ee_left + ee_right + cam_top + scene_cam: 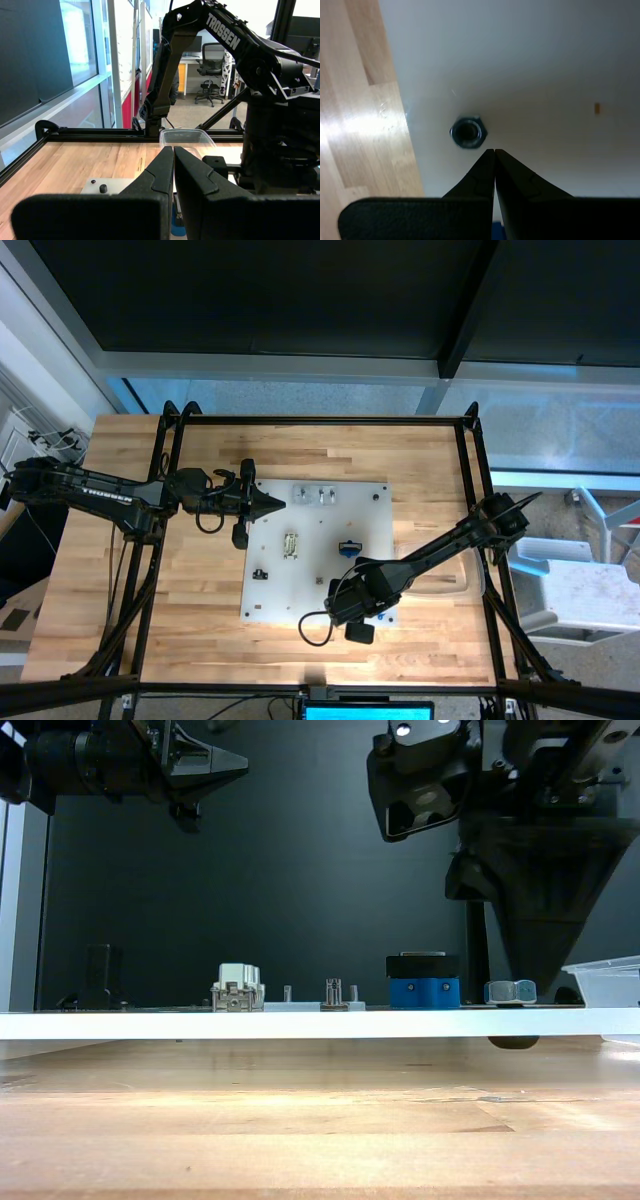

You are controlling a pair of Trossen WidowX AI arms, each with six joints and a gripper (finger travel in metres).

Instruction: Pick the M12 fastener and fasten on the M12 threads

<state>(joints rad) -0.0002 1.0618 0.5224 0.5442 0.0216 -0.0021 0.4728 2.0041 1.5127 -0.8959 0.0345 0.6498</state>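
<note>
The M12 fastener (468,133) is a small dark hex nut lying flat on the white board (545,65), close to the board's edge by the wood. My right gripper (494,150) points down at the board, shut, with nothing between its fingers; its tips are just beside the nut. The low view shows the nut (511,991) at board level next to the right gripper (527,982). I cannot tell whether it is on its stud. From above, the right gripper (365,612) hides the nut. My left gripper (272,503) hangs shut and empty over the board's far left edge.
A blue connector block (424,985) stands on the board left of the nut. A clear tray (452,586) lies on the table right of the board. A white connector (237,992) and small posts (333,992) stand mid-board.
</note>
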